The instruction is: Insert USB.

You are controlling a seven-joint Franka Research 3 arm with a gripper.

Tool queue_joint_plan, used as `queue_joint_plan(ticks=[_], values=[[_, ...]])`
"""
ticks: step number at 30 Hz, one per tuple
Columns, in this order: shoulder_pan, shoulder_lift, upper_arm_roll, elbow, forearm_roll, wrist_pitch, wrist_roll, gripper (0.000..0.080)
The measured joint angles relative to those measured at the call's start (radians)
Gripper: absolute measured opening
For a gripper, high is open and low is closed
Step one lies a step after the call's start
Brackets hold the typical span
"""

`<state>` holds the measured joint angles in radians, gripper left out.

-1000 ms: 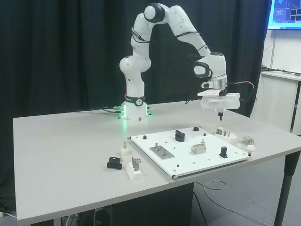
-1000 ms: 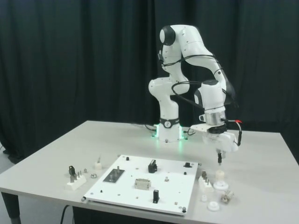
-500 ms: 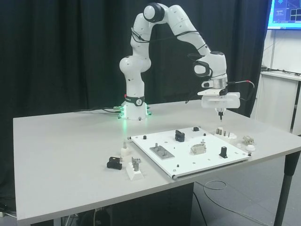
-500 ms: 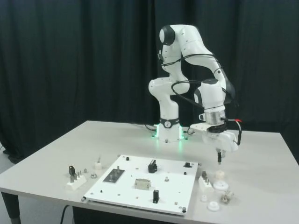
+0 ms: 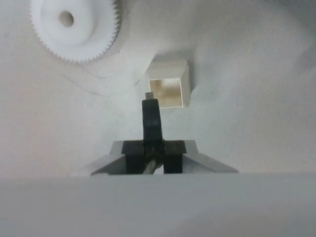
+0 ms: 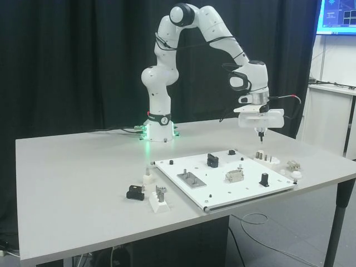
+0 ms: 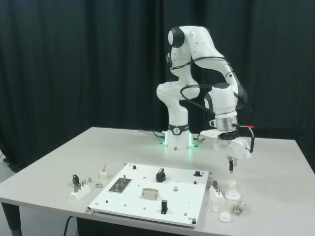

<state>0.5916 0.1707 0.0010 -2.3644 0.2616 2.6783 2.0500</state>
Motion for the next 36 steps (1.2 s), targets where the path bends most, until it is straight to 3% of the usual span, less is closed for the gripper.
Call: queue_joint_plan(ticks=[36], values=[[0.0, 0.0, -0.026, 0.005, -0.022, -0.002, 0.042, 0.007]])
